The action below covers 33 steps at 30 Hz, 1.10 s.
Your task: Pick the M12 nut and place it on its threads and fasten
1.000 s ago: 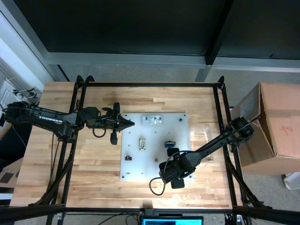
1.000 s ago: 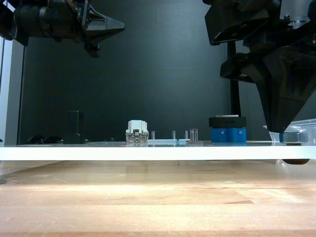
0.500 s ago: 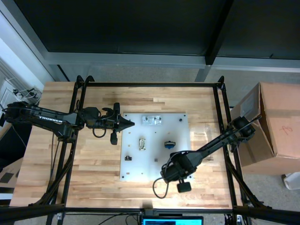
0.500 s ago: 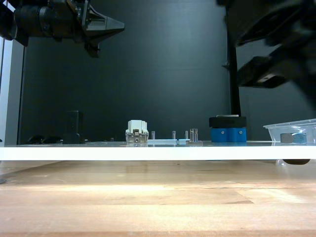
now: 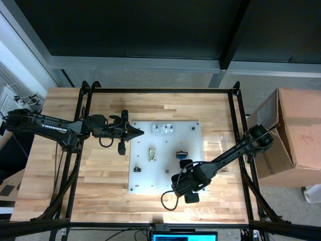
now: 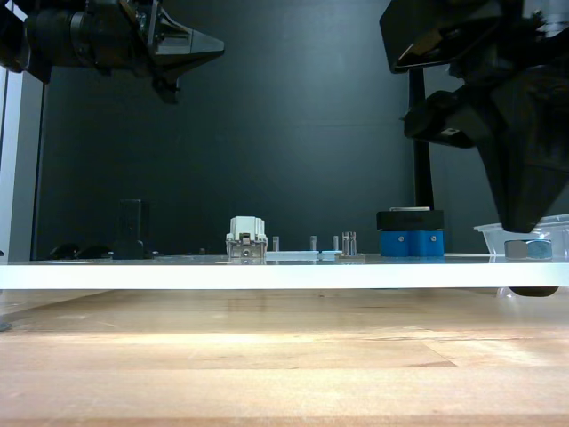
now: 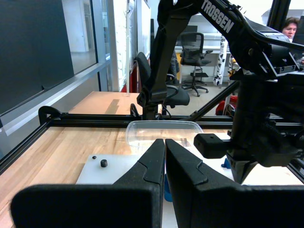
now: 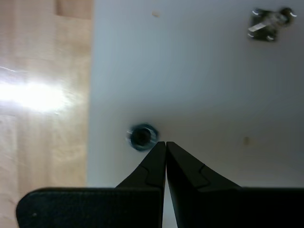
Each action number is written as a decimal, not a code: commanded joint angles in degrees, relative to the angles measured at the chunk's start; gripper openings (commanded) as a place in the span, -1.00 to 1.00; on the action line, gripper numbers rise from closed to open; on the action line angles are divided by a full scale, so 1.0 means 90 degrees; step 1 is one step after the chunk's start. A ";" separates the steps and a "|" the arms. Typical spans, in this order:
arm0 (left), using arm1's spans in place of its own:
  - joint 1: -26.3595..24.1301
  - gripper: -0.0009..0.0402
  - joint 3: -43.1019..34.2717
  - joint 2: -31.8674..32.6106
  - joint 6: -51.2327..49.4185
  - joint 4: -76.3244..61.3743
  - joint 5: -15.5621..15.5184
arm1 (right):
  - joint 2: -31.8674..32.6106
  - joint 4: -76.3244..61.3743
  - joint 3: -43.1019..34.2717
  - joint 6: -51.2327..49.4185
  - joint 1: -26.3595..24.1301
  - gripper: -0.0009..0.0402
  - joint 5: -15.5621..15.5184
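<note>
M12 nut lies free of both grippers, sitting low on the white board near its near right edge. In the right wrist view it appears as a silver ring with a dark core in its bore. We read that core as the stud, so the nut is on its stud. In the low view the nut's underside meets the board line. We cannot tell whether it is run fully down.

Right gripper: clenched, fingers pressed flat against each other and grasping nothing. It points down at the board. Its tips are just beside the nut, which lies outside the fingers, and we cannot tell whether they touch. In the low view the tips hang directly above the nut.

Left gripper: also clenched, with only a thin seam between the fingers and nothing in them. It hovers high over the board's left edge, well apart from the nut, pointing inward.

Other items noted:
- A clear tray sits on the table beyond the board's right side. In the low view it stands behind the nut.
- A blue-and-black block sits mid-board.
- A white connector sits left of the block.
</note>
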State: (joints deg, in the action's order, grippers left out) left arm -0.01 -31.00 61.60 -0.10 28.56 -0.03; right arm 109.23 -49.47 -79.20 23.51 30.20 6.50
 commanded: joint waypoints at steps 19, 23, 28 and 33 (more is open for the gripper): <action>0.0002 -0.96 -0.0002 0.0000 0.0000 0.0000 0.0002 | -0.0056 0.0049 0.0153 -0.0012 0.0019 -0.96 -0.0857; 0.0000 -0.96 -0.0002 0.0000 0.0000 0.0000 0.0000 | -0.0092 0.0051 0.0153 -0.0010 0.0019 -0.96 -0.0833; 0.0000 -0.96 -0.0002 0.0000 0.0000 0.0005 0.0000 | -0.0299 0.0022 0.0153 0.0000 0.0005 -0.96 -0.0605; 0.0000 -0.96 -0.0002 0.0000 0.0000 0.0005 0.0000 | -0.0833 -0.0015 0.0202 -0.0204 -0.0163 -0.96 0.0002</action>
State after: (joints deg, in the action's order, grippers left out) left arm -0.01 -31.00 61.58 -0.10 28.53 -0.03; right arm 103.20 -50.00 -77.69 22.39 29.32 5.48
